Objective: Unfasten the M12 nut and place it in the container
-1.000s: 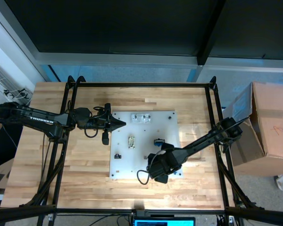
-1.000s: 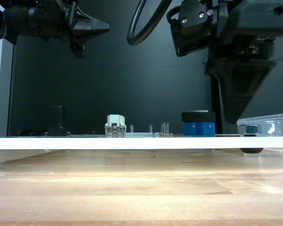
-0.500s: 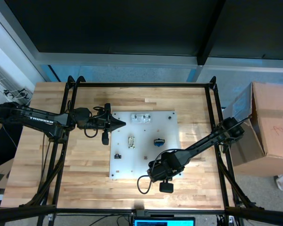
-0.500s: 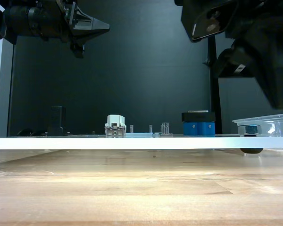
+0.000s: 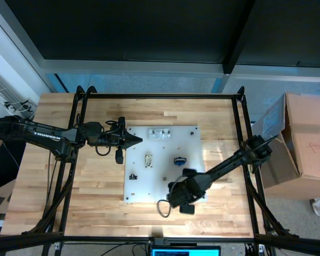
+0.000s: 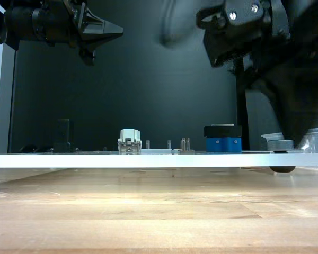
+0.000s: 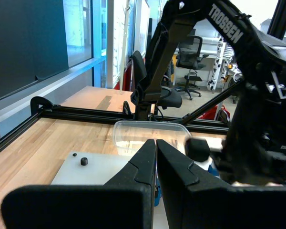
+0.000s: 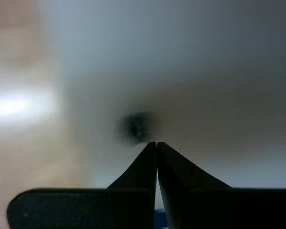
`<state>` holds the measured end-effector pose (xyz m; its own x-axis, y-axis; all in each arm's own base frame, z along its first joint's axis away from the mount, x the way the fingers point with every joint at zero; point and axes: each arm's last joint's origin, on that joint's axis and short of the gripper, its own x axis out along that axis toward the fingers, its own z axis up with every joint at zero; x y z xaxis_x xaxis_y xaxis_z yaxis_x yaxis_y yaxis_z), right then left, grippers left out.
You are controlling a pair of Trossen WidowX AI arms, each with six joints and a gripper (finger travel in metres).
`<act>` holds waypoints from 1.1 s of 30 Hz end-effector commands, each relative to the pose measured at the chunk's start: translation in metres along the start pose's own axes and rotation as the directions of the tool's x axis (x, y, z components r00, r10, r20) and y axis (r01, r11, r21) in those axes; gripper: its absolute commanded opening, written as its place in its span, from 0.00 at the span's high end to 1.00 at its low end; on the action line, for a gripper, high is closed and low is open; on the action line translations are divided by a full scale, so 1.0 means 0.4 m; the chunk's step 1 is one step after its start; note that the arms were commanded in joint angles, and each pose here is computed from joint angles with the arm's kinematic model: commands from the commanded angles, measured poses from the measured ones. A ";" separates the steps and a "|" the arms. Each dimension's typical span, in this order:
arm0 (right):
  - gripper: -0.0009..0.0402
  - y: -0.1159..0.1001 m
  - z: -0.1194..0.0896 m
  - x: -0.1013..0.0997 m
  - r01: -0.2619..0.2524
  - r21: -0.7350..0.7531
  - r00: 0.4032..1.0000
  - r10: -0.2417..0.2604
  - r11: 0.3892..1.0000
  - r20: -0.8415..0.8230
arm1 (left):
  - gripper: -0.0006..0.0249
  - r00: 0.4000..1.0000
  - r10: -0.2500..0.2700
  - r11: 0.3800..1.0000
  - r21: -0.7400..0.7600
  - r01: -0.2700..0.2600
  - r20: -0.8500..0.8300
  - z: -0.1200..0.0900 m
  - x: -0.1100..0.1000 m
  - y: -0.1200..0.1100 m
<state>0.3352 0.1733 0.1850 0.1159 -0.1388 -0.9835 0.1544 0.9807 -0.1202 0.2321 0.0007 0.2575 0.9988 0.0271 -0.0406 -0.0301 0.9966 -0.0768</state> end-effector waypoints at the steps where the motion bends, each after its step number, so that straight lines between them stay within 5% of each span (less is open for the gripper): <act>1: 0.98 -0.010 0.005 -0.025 0.008 0.003 1.000 -0.008 1.000 0.001 | 0.98 1.000 0.000 1.000 0.000 0.000 0.001 0.000 0.000 0.000; 6: 0.98 -0.009 0.003 -0.035 -0.025 0.007 1.000 0.025 1.000 -0.016 | 0.98 1.000 0.000 1.000 0.000 0.000 0.000 0.000 0.000 0.000; 12: 0.98 0.017 0.009 -0.048 -0.256 -0.009 0.965 0.255 0.967 -0.069 | 0.98 1.000 0.000 1.000 0.000 0.000 0.000 0.000 0.000 0.000; 14: 0.98 0.022 0.012 -0.049 -0.286 -0.018 0.957 0.284 0.958 -0.063 | 0.98 1.000 0.000 1.000 0.000 0.000 0.000 0.000 0.000 0.000; 33: 0.98 0.023 0.007 0.004 -0.199 -0.029 0.979 0.197 0.980 -0.059 | 0.98 1.000 0.000 1.000 0.000 0.000 0.000 0.000 0.000 0.000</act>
<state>0.3397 0.1820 0.1826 0.0874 0.0685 -0.9938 0.0980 0.9922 0.0770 0.2320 0.0007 0.2575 0.9988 0.0271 -0.0406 -0.0301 0.9966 -0.0768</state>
